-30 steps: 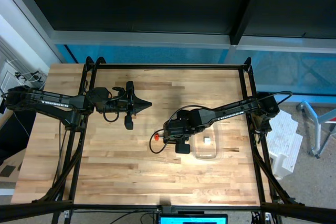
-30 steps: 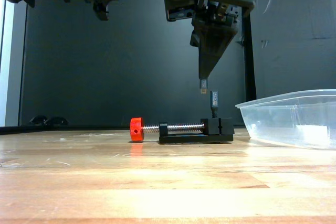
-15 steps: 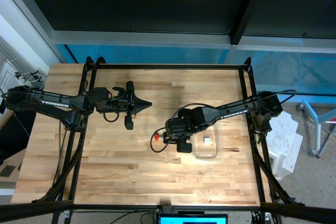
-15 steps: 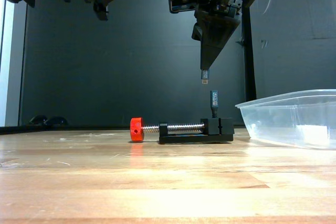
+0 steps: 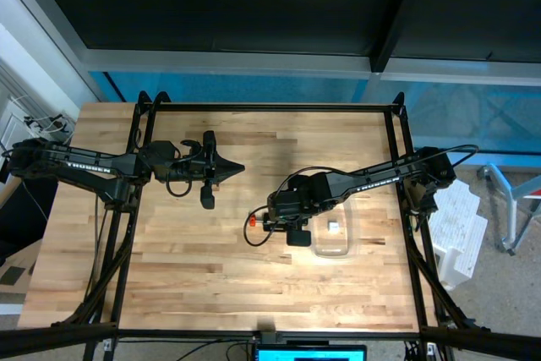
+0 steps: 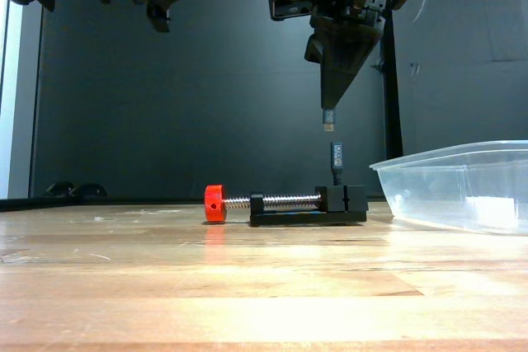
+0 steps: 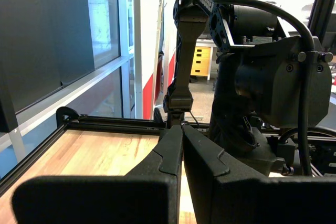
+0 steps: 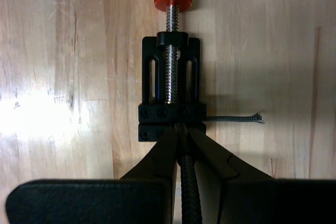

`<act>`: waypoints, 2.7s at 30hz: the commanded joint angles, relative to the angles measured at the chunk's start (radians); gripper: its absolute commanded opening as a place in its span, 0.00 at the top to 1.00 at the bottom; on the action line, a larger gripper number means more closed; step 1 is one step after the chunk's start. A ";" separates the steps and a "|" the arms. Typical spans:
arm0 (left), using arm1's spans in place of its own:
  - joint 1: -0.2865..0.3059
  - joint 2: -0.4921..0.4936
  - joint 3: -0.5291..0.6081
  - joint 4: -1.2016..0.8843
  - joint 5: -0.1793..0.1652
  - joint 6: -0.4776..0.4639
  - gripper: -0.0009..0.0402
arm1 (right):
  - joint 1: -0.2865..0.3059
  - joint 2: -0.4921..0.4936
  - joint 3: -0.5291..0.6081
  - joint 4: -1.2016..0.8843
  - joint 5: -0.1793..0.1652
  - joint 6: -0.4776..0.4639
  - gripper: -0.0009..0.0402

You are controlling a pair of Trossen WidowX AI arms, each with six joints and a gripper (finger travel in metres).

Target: Pick the usb-c connector and install on the hub

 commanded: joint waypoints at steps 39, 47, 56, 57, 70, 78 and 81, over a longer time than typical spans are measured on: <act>0.000 0.000 0.000 0.000 0.000 0.000 0.98 | 0.011 -0.007 -0.063 0.046 0.001 0.026 0.98; 0.000 0.000 0.000 0.000 0.000 0.000 0.98 | 0.011 -0.007 -0.063 0.045 0.001 0.036 0.98; 0.000 0.000 0.000 0.000 0.000 0.000 0.98 | 0.011 -0.008 -0.063 0.044 0.001 0.035 0.98; 0.000 0.000 0.000 0.000 0.000 0.000 0.98 | 0.011 -0.008 -0.063 0.044 0.001 0.035 0.98; 0.000 0.000 0.000 0.000 0.000 0.000 0.98 | 0.011 -0.014 -0.063 0.046 0.009 0.034 0.98; 0.000 0.000 0.000 0.000 0.000 0.000 0.98 | 0.011 -0.018 -0.063 0.048 0.009 0.033 0.98; 0.000 0.000 0.000 0.000 0.000 0.000 0.98 | 0.010 -0.018 -0.063 0.049 0.010 0.033 0.98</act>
